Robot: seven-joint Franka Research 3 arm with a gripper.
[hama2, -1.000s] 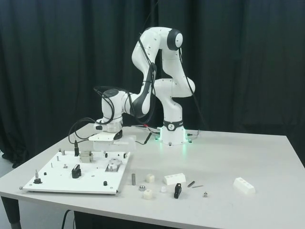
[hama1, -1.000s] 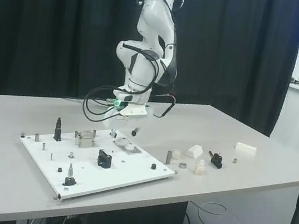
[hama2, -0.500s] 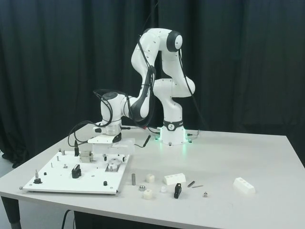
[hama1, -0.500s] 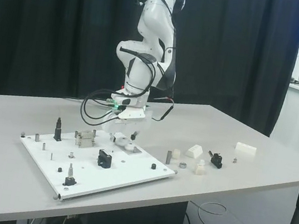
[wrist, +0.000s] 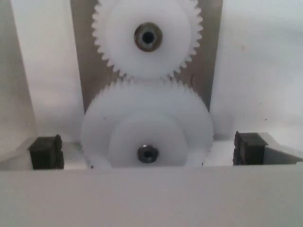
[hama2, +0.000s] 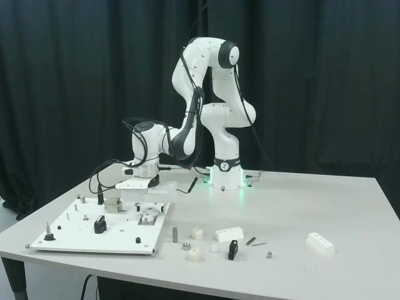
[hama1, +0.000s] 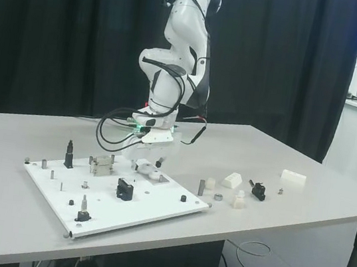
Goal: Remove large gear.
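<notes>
The large gear (wrist: 147, 127) is white, toothed, apparently lying flat on its peg, meshed with a smaller gear (wrist: 147, 38) at its 12 o'clock.

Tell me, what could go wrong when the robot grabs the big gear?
The large gear sits between the open gripper fingers, its teeth meshed with the gear beside it, so lifting it tilted might catch or turn that one. It also sits on a black pin; a crooked pull could jam it there.
</notes>
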